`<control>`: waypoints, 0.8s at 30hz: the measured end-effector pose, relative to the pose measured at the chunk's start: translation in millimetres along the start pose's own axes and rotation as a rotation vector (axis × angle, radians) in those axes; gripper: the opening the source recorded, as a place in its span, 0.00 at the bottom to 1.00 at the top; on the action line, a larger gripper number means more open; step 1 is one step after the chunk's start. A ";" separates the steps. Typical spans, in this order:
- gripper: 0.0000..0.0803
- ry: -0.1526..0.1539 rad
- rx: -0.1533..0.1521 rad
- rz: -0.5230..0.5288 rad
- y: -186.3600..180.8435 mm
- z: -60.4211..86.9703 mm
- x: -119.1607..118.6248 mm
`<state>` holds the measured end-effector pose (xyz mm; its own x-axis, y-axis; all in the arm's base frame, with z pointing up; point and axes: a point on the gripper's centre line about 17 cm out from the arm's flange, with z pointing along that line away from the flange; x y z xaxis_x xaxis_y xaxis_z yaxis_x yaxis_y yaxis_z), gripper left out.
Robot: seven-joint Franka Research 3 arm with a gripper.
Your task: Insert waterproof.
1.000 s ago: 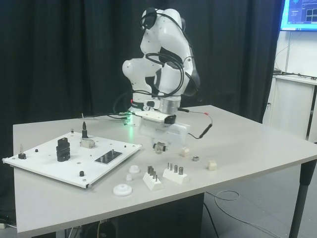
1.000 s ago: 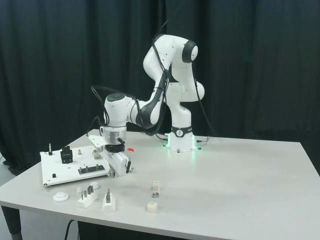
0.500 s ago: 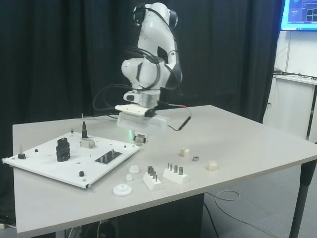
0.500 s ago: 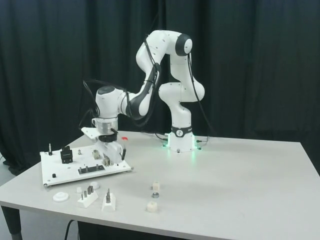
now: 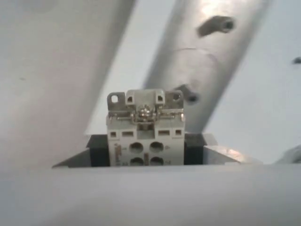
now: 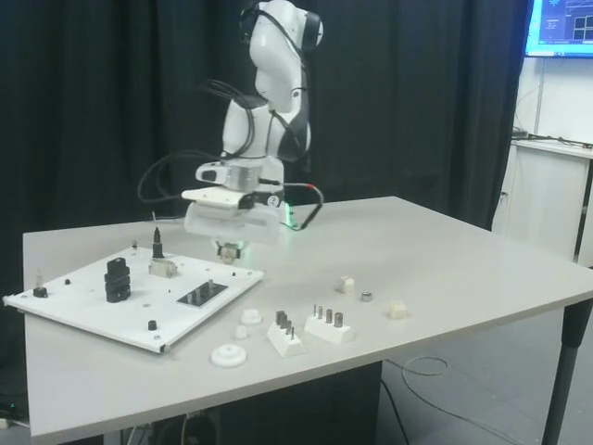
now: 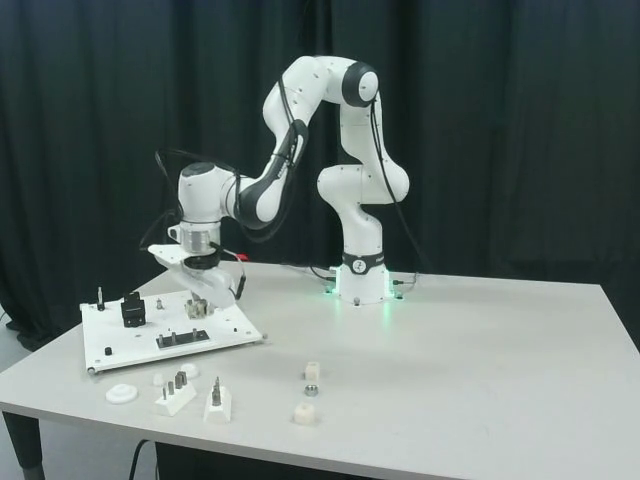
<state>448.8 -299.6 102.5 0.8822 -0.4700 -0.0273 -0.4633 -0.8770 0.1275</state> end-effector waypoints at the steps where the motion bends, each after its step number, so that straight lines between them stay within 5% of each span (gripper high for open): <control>1: 0.39 0.002 -0.001 -0.017 5.6 0.5 -0.8; 11: 0.39 -0.007 0.001 -0.158 55.1 4.7 -16.0; 24: 0.39 -0.005 0.041 -0.450 98.7 8.6 -38.4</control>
<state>368.5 -368.9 107.7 0.9962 -0.0413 -0.0762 -0.0366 -0.9974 0.0621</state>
